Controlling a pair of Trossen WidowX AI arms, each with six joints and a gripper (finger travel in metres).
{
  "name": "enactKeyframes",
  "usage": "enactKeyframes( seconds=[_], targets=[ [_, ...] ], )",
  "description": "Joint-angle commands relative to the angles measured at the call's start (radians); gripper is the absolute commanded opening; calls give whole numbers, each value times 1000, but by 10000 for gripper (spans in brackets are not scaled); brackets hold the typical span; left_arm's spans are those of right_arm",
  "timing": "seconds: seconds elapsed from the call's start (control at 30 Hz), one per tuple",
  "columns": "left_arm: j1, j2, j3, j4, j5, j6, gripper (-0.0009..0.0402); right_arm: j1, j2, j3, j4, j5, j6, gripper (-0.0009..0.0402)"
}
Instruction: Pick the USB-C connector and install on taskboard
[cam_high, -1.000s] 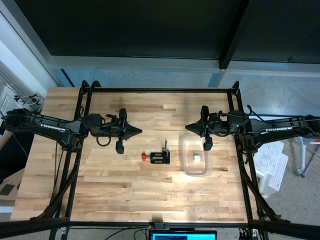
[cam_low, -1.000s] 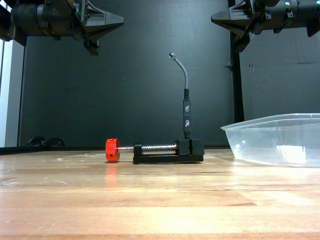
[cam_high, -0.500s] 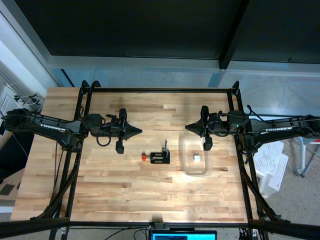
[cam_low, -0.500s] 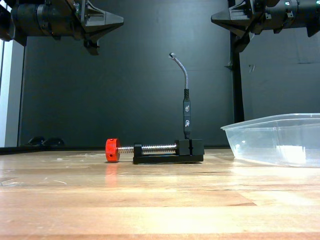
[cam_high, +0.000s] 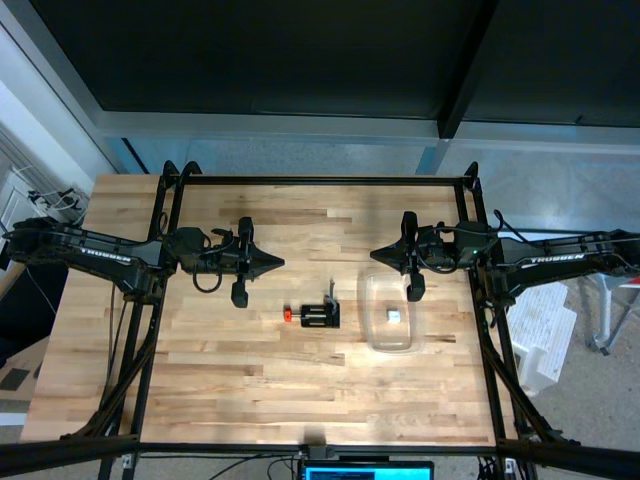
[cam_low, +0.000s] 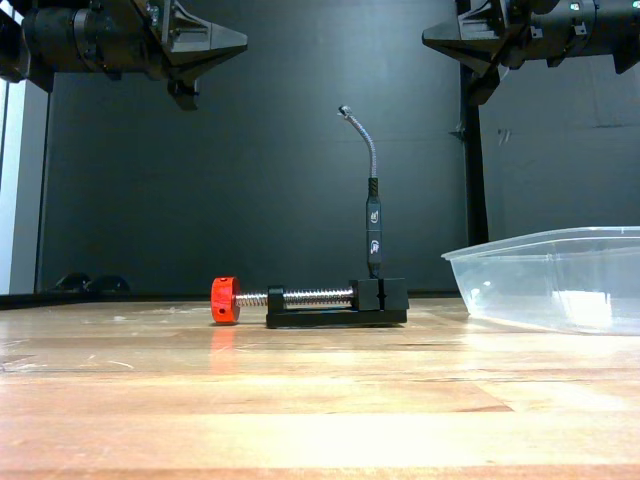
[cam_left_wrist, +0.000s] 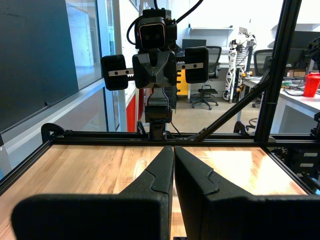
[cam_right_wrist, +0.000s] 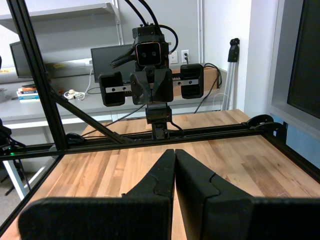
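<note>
Left hand (cam_high: 278, 263) and right hand (cam_high: 375, 254) are hovering high above the counter (cam_high: 250, 380), both pressed together. Taskboard (cam_high: 318, 316) is sitting between them, near a clear tray (cam_high: 366, 310) holding a small white piece (cam_high: 394, 314).

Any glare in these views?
Low view: bright patch on the clear tray, red knob mirrored on the table. Left wrist view: glare on the table beyond the shut left gripper. Right wrist view: even light, right gripper shut; both parked high.
</note>
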Motion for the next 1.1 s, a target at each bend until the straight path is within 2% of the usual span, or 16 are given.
enactKeyframes(
  seconds=[0.03, 1.1],
  targets=[
    [0, 0, 0, 0, 0, 0, 0, 0, 0, 0, 0, 0, 0, 0],
    [0, 0, 0, 0, 0, 0, 0, 0, 0, 0, 0, 0, 0, 0]
  ],
)
